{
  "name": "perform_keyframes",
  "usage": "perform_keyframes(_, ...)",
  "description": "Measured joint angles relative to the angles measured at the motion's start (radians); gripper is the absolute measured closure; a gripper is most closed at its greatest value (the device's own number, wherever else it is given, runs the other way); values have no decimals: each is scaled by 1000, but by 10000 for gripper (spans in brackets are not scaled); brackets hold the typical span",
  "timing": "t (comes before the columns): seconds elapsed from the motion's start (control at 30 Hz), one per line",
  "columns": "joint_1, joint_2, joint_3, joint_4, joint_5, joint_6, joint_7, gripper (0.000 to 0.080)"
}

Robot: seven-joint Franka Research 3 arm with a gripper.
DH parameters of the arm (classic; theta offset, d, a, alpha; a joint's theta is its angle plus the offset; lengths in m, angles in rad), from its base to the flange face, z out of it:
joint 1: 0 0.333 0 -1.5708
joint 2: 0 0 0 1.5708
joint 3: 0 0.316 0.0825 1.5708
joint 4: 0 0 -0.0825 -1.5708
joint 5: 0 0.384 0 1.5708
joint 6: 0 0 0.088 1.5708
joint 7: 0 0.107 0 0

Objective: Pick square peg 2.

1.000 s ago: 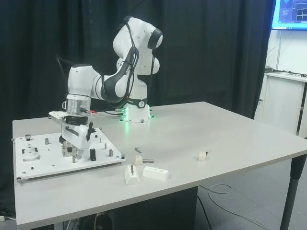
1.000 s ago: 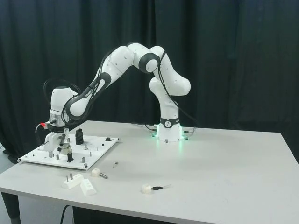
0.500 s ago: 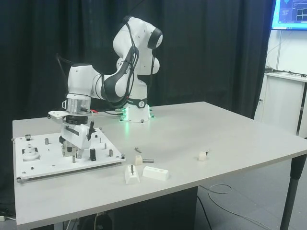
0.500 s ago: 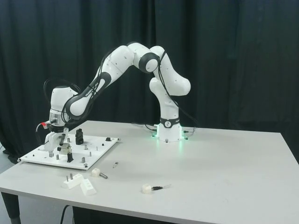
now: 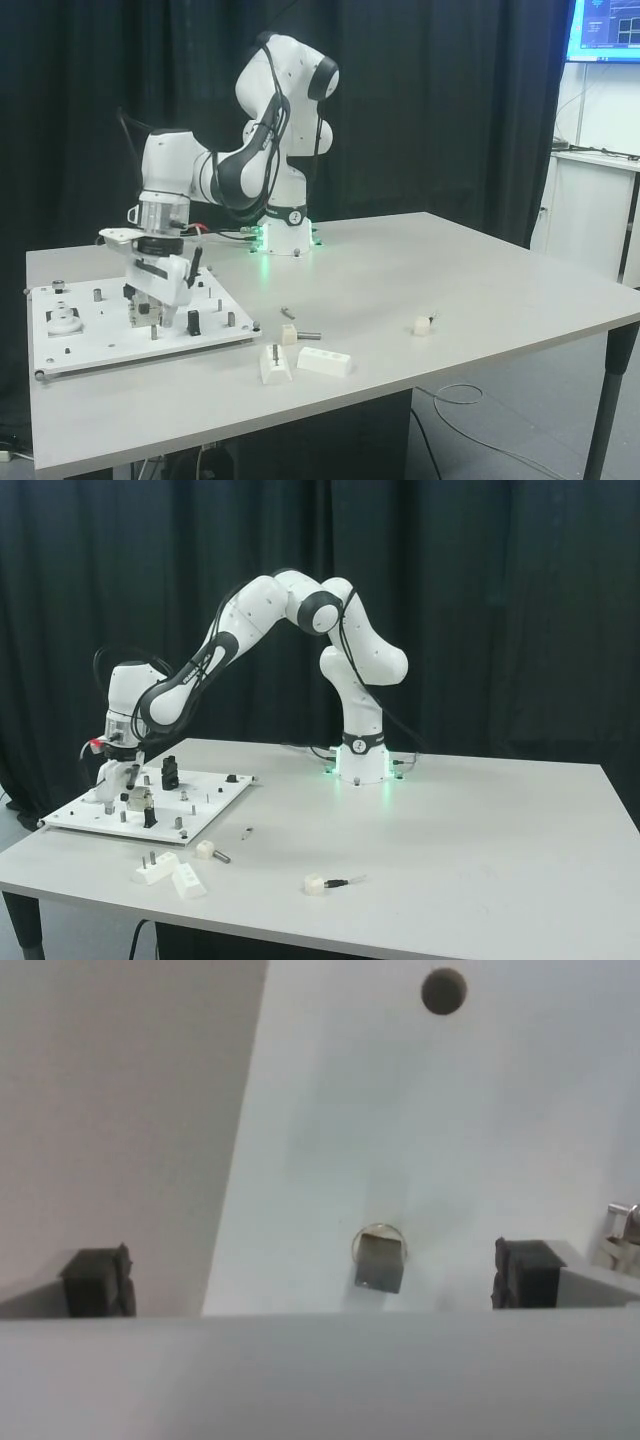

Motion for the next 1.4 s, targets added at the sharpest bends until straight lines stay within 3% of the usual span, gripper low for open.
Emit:
perform_keyframes(0.73,33,-63,0,-8,-16,-31,-102,3)
perform_keyframes(1.4,92,-84,-2,-8,-38,-53,-268,3)
